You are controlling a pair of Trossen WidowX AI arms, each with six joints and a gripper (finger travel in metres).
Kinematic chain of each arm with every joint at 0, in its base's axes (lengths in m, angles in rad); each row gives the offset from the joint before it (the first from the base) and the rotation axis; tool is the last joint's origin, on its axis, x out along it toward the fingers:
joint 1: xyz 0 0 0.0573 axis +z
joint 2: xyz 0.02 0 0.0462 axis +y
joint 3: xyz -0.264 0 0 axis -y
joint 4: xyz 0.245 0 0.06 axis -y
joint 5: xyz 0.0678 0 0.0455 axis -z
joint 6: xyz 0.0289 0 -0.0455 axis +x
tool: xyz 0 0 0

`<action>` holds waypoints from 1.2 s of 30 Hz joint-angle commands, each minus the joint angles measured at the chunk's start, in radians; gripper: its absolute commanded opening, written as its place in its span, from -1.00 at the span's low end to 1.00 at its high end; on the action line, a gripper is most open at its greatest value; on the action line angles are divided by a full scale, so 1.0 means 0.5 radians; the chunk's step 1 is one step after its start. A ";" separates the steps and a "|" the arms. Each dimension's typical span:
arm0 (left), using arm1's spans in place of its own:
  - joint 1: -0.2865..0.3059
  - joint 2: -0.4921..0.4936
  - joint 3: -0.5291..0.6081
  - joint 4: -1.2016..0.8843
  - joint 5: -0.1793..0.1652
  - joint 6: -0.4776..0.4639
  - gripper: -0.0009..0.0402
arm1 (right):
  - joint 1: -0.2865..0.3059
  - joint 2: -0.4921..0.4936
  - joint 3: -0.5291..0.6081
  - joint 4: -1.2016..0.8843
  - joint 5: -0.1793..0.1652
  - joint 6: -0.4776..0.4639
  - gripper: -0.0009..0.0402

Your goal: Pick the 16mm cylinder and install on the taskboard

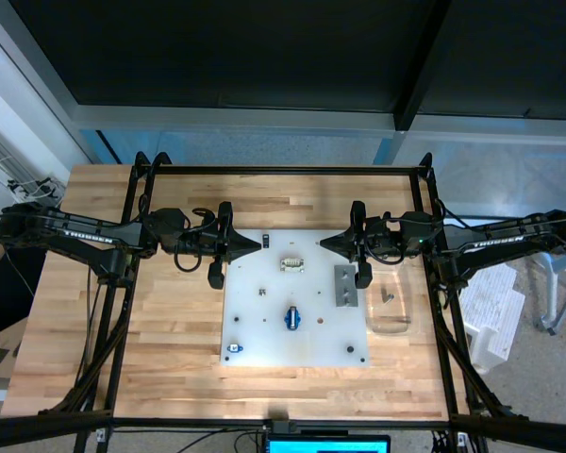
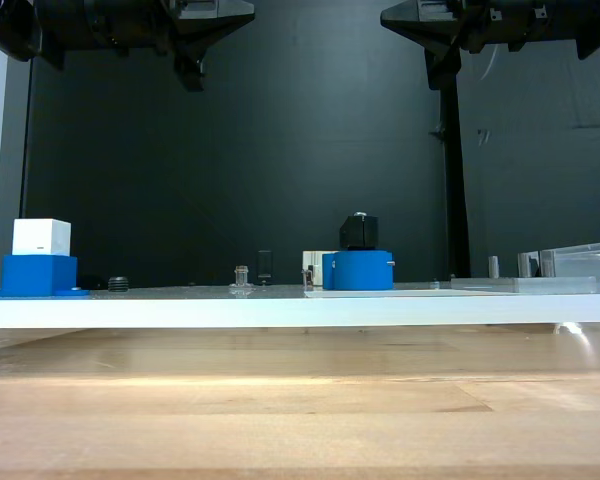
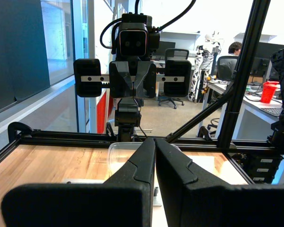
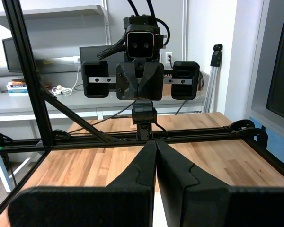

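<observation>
Closest to me, the wooden tabletop (image 1: 170, 330) runs bare up to the white taskboard (image 1: 264, 330), which lies flat in the middle. On the board's near-left corner stands a small blue-and-white piece (image 1: 233, 350). Further in, about the board's centre, is the blue connector (image 1: 291, 318) with something dark on top of it. Beyond that and off to the right lies the rectangular grey block (image 1: 345, 284), close to the board's right edge.

Just past that edge, on the wood, sits a clear tray (image 1: 401, 326). The 16mm cylinder (image 1: 389, 296) is inside it, a tiny grey peg near the tray's middle, apart from the board and with nothing gripping it.

Further back, the beige connector (image 1: 291, 263) sits near the board's far edge.

Over that far edge the two arms reach in from either side and face each other. The left claw (image 1: 257, 243) hangs high above the board's far-left part, its two fingers (image 3: 137, 165) pressed together with nothing between them. The right claw (image 1: 326, 243) hangs at about the same height above the far-right part, well apart from the tray and the peg, its fingers (image 4: 142, 168) also closed on nothing. A black frame (image 1: 283, 171) borders the tabletop behind them.
</observation>
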 commanded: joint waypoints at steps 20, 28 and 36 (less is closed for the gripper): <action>0.000 0.000 0.001 0.001 0.001 0.000 -0.96 | 0.001 0.001 0.000 0.002 -0.002 0.011 -0.96; 0.001 0.000 0.001 0.001 0.001 0.000 -0.96 | 0.006 -0.124 0.053 -0.393 -0.068 0.112 -0.96; 0.000 0.000 0.001 0.001 0.001 0.000 -0.96 | 0.037 -0.172 0.247 -1.112 -0.069 0.109 -0.96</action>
